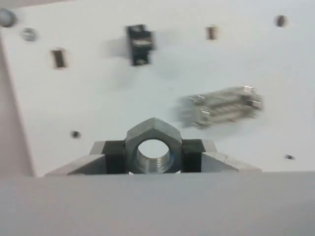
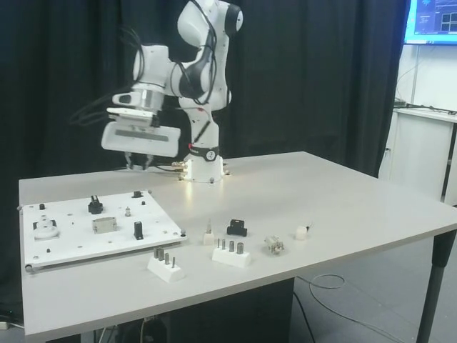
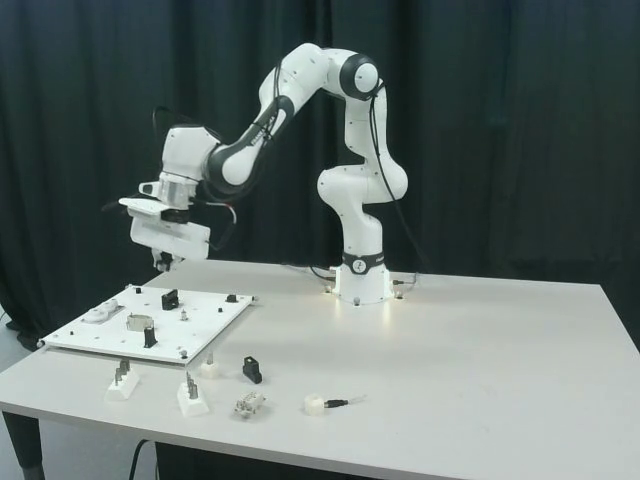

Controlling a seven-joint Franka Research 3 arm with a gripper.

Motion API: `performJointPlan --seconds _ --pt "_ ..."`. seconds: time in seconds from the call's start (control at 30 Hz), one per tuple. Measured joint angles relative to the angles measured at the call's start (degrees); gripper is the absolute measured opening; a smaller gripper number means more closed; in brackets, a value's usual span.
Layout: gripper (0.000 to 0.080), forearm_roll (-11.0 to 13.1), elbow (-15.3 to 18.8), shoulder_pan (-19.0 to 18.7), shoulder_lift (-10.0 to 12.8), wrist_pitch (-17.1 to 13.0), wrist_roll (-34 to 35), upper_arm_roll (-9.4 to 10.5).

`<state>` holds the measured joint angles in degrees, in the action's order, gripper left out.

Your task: Insert bolt 4.

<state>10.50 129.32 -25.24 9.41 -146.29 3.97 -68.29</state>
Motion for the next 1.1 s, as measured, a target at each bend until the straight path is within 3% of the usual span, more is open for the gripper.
performJointPlan --seconds 0.23,0.53,0.9,1.1 --pt "0.0226 0.00 -1.63 2.29 0.12 1.40 -5.92 -2.83" --pt "0.0226 0.10 -2.84 8.08 0.36 1.82 -12.38 -3.20" --pt "0.0226 1.06 -4.13 14.22 1.51 1.58 -17.86 -2.46" --pt "0.0226 4.46 -5.42 19.33 3.80 1.14 -23.57 0.17"
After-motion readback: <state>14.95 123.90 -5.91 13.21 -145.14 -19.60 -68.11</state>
